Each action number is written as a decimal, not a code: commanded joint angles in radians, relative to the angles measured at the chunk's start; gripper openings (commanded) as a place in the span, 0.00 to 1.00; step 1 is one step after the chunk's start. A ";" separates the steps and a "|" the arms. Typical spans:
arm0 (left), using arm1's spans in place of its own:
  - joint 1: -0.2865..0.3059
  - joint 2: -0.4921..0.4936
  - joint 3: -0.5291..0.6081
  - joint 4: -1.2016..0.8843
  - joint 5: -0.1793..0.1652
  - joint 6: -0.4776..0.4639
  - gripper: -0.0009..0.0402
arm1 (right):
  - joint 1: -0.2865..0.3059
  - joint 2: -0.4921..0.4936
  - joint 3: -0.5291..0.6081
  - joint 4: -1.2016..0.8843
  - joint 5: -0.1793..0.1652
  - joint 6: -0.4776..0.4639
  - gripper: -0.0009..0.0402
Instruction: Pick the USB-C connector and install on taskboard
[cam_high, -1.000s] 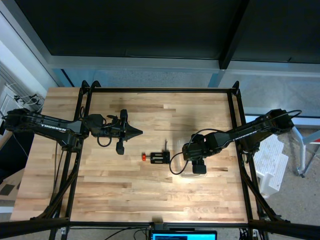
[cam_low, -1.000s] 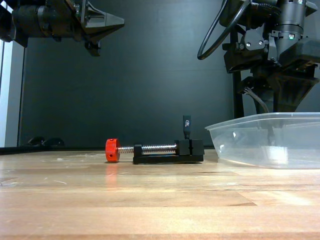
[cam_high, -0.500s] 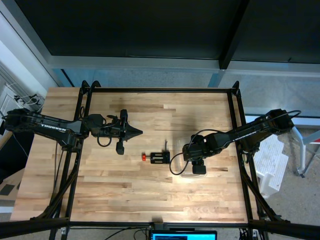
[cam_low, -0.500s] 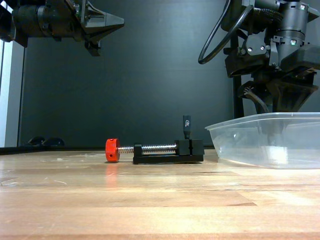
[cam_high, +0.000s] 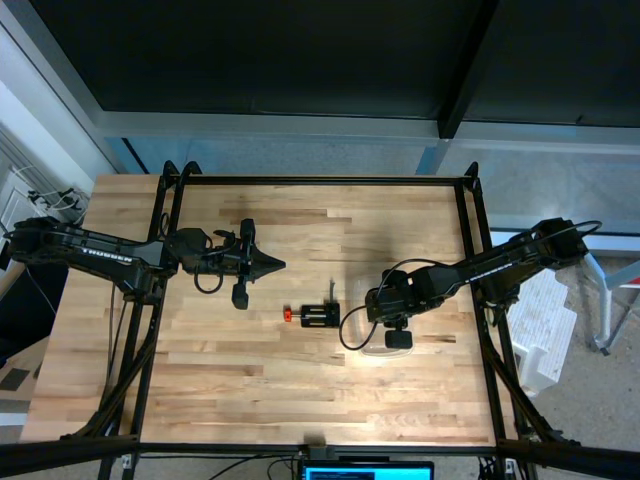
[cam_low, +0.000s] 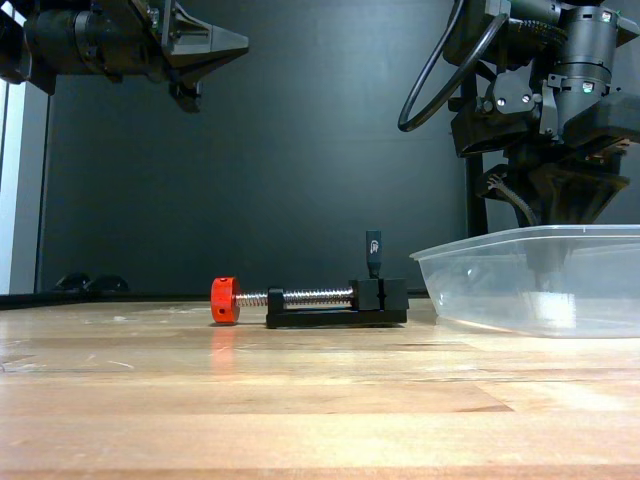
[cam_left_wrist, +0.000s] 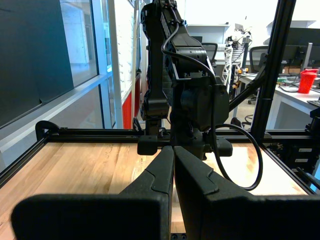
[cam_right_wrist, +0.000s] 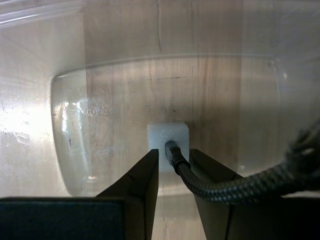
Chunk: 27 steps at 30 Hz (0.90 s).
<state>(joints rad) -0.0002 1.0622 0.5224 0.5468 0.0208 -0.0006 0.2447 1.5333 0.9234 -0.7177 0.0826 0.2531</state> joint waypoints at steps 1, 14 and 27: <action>0.000 0.000 0.000 0.000 0.000 0.000 0.02 | 0.000 0.000 0.000 0.002 0.000 0.000 0.18; 0.000 0.000 0.000 0.000 0.000 0.000 0.02 | 0.000 0.000 0.000 0.002 0.000 0.001 0.03; 0.000 0.000 0.000 0.000 0.000 0.000 0.02 | 0.000 -0.022 0.001 -0.003 0.002 0.000 0.02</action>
